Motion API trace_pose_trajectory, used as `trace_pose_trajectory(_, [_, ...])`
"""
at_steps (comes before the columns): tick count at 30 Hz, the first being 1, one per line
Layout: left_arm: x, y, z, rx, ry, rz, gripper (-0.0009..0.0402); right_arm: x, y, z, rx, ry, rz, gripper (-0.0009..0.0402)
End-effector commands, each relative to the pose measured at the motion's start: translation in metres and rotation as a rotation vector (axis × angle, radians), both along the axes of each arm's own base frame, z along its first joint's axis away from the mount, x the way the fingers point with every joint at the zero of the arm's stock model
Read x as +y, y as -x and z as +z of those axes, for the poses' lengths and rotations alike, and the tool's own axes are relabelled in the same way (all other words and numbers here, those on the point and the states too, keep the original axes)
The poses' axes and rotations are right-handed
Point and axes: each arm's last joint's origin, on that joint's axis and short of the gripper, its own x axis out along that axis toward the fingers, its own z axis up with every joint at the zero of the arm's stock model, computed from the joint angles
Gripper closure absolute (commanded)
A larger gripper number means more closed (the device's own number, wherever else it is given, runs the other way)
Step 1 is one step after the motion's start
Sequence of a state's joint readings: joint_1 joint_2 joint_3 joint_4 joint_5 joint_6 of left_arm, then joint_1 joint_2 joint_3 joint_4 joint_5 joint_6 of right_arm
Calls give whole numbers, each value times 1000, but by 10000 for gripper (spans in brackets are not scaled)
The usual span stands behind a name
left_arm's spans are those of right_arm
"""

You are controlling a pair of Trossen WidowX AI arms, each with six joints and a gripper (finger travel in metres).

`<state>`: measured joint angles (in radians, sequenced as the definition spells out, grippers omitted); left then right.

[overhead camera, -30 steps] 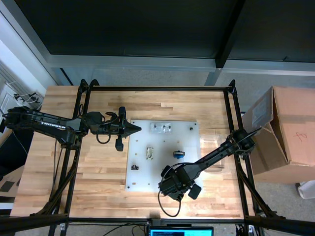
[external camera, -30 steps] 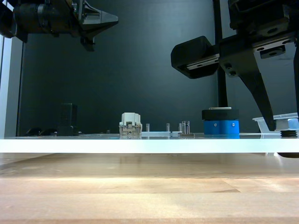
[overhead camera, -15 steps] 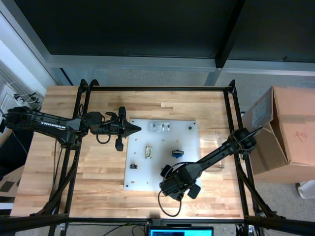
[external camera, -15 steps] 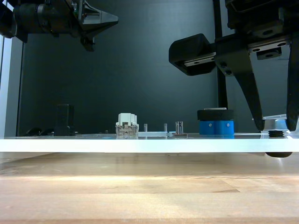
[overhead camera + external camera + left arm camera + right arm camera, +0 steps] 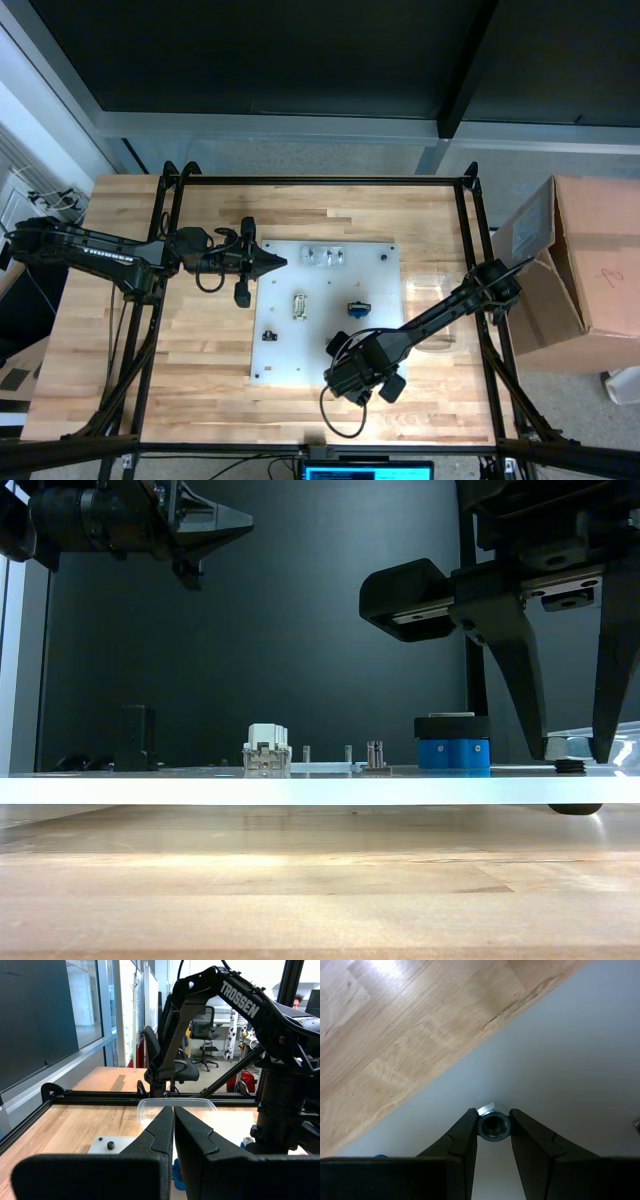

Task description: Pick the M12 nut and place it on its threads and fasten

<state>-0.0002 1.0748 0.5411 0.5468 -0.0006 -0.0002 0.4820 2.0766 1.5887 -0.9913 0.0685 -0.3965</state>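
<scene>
The nut (image 5: 493,1126) is pinched between the tips of the right gripper (image 5: 493,1116), which is closed on it from both sides with the threaded hole facing the wrist camera, over the white board (image 5: 570,1060) close to where it meets the wooden table (image 5: 395,1035). That view hides the stud; the low view shows it, a black ribbed stud (image 5: 570,767) standing on the board with the nut (image 5: 567,745) right on top of it and the ribs bare below, the right gripper (image 5: 572,748) straddling both from above. Whether the threads have caught I cannot tell. From above, the right arm (image 5: 440,315) reaches in over the board's near right edge, and its wrist covers nut and stud alike. A blue block (image 5: 453,755) sits just left of the stud, and a clear tray (image 5: 440,290) lies off the board's right side. The left gripper (image 5: 280,262) hangs high over the board's far left edge, well apart from all this; its wrist view shows its fingers (image 5: 160,1130) pressed together on nothing
</scene>
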Motion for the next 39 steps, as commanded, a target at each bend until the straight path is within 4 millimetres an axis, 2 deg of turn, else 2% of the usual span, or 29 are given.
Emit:
trace_pose_trajectory(1, [0, 0, 0, 0, 0, 0, 393, 0, 0, -1, 3, -5, -51, 393])
trace_pose_trajectory(6, [0, 0, 0, 0, 0, 0, 393, -1, -1, -1, 0, -21, -190, 393])
trace_pose_trajectory(13, [0, 0, 0, 0, 0, 0, 393, -4, -2, -1, -1, -63, -545, 393])
trace_pose_trajectory(29, [0, 0, 0, 0, 0, 0, 393, -5, -2, -1, -10, -121, -1075, 393])
trace_pose_trajectory(34, [0, 0, 0, 0, 0, 0, 393, -5, -3, -1, -13, -133, -1185, 388])
trace_pose_trajectory(39, [0, 0, 0, 0, 0, 0, 393, -5, -3, 0, -16, -145, -1256, 365])
